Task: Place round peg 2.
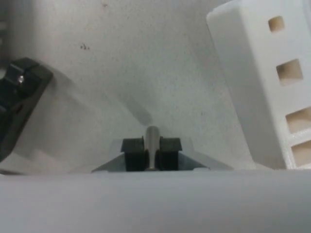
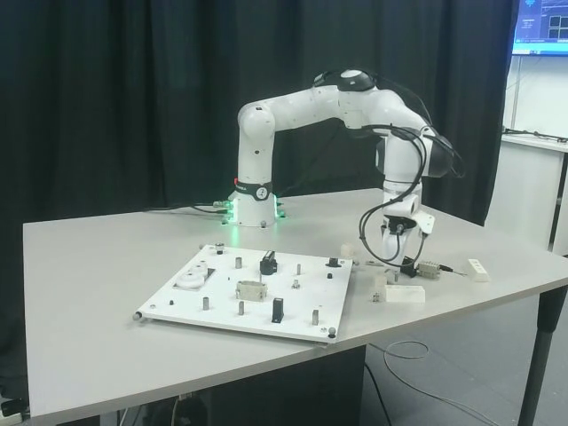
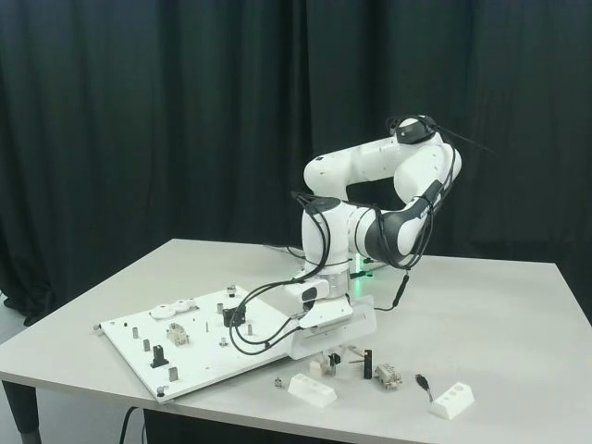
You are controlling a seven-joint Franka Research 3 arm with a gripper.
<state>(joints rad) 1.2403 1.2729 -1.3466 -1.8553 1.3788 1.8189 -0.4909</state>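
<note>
In the wrist view a thin grey round peg [image 1: 152, 140] stands between the two black fingertips, and my gripper [image 1: 152, 151] is shut on it, just above the grey table. From the room views the gripper [image 2: 395, 234] [image 3: 335, 355] hangs low beside the white assembly board [image 2: 266, 306] [image 3: 194, 365], off its edge and among loose parts. The peg is too small to make out in either room view. The board carries several small upright pegs and black fixtures.
A white block with square holes [image 1: 272, 73] lies close beside the gripper. A black part [image 1: 19, 97] sits on the other side. More loose pieces lie on the table: a white block [image 3: 313, 388], a black upright piece [image 3: 367, 363], a connector [image 3: 387, 377], another white block [image 3: 451, 400].
</note>
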